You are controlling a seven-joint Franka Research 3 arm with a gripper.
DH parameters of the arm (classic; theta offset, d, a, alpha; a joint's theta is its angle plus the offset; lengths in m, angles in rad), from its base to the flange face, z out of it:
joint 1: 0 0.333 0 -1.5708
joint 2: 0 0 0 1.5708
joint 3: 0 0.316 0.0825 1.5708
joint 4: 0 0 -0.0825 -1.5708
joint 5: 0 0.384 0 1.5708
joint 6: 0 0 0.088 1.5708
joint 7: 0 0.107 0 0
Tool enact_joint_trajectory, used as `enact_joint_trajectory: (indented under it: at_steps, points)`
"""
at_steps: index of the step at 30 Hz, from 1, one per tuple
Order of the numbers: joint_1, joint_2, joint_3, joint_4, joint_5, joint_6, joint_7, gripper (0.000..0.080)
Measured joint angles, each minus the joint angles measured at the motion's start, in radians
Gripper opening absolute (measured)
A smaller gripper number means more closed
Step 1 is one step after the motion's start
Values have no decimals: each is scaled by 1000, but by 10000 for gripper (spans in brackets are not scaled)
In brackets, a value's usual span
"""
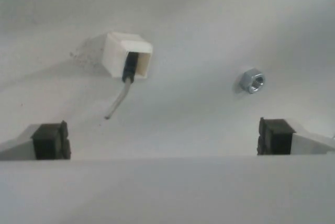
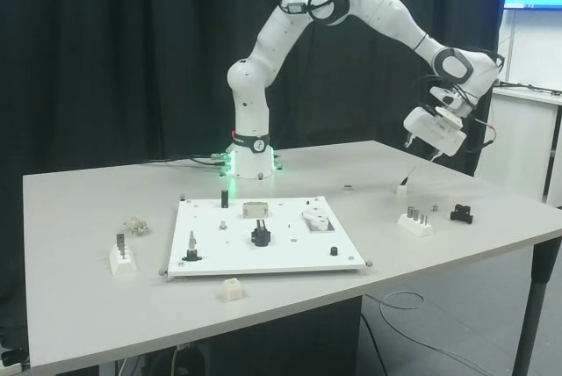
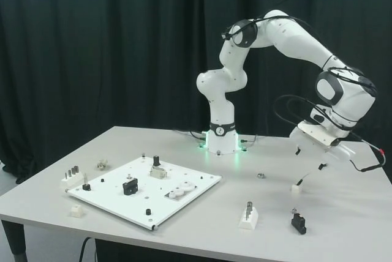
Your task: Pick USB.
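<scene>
Above the white holder [image 1: 127, 55], our gripper [image 1: 163, 139] hangs with its jaws spread wide and nothing between them; only the black fingertips [image 1: 51, 140] show, the rest cut off. The USB [image 1: 129, 70] stands plugged in that holder, a black body with a thin grey cable trailing out. A nut [image 1: 252, 80] lies near the holder.

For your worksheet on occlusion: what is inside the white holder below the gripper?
A black USB plug stands in the white holder, its grey cable trailing out. The plug's end is hidden inside the holder. The open gripper hangs above.
</scene>
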Motion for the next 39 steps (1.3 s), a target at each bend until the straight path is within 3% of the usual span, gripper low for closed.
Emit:
enact_joint_trajectory:
  at_steps: [19,39]
  points:
    - [21,50,-11,-25,-10,47,17,800]
    - [22,68,-13,-71,-10,101,17,800]
